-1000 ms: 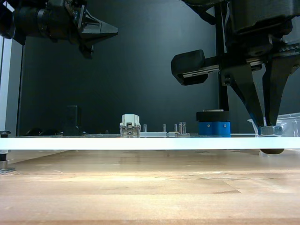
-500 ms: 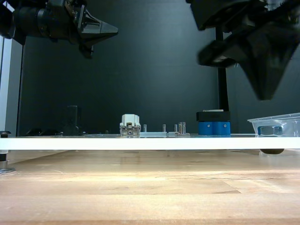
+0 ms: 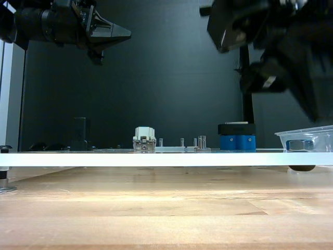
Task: Unfasten the M12 nut and place it in the container
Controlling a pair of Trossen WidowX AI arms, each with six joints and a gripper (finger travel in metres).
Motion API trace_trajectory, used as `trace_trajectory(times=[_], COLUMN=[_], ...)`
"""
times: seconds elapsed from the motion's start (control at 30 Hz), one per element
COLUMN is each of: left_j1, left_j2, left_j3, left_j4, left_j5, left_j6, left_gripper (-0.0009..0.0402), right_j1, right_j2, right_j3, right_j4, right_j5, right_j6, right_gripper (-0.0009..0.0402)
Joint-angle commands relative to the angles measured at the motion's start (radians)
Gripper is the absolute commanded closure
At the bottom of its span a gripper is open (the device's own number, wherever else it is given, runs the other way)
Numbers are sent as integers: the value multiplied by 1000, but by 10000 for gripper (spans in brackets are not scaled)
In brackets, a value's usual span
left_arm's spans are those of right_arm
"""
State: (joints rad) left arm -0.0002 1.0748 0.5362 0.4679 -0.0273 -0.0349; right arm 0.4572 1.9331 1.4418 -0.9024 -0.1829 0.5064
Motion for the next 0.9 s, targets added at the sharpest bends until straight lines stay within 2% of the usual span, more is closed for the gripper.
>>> trace_trajectory(times=[0.03,0.23,0.5,0.6,0.9], left_j1=[0,0,0,0,0], left_j2=[0,0,0,0,0], left_j3=[0,0,0,0,0], left_j4=[0,0,0,0,0], left_j5=[0,0,0,0,0], left_j6=[0,0,0,0,0], left_gripper=[393,393,393,393,393], right_j1=[2,1,-1,-1,-4], right_j2=[9,10,10,8,8], right_j3=[-18,-35,-60,-60,-60], right_j4=[32,38,49,45,43], right_j5=[2,31,36,62,68], right_j6=[18,29,37,40,39], right_gripper=[393,393,393,393,393])
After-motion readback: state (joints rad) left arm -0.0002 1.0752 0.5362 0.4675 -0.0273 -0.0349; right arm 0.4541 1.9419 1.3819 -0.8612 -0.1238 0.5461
